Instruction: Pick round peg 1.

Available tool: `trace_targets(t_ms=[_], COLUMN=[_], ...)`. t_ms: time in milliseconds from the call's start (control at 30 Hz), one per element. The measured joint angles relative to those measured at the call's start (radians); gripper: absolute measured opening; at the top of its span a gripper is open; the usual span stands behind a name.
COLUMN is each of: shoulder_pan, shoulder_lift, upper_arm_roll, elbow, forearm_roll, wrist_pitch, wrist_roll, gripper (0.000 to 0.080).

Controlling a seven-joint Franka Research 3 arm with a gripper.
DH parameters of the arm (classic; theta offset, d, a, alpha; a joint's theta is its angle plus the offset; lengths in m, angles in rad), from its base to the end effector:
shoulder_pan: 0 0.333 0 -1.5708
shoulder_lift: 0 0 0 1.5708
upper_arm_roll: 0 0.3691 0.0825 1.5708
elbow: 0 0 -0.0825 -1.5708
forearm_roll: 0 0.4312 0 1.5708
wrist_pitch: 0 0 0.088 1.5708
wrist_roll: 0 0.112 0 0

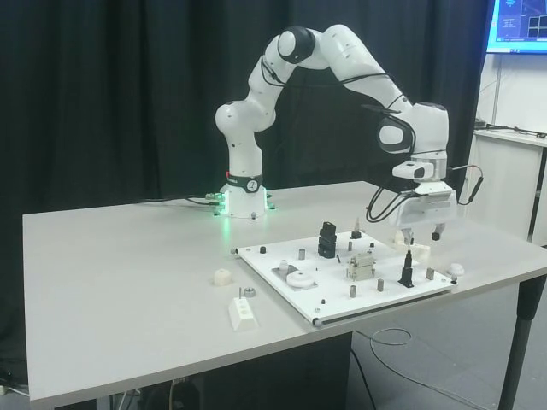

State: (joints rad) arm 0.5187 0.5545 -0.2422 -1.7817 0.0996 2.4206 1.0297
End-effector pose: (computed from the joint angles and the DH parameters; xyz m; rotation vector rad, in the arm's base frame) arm 0.6976 0.2172 0.2700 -2.8818 1.1902 -0.1799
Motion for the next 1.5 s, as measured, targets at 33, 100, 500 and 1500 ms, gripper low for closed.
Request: trace_targets(t_ms=[33, 100, 500, 1500], shoulder_pan=[-0.001, -0.002, -0.004, -0.017], shoulder_lift=[0.000, 0.000, -0.001, -0.001], upper_arm_roll=[0.000, 0.000, -0.003, -0.005], elbow=[0.001, 0.002, 0.015, 0.032], forearm_roll=[0.000, 0.000, 0.000, 0.000], wrist_pitch=[-0.001, -0.002, -0.027, -0.062], wrist_roll=[0.000, -0.002, -0.013, -0.124], gripper=[0.0800, 0.0800, 0.0800, 0.0800])
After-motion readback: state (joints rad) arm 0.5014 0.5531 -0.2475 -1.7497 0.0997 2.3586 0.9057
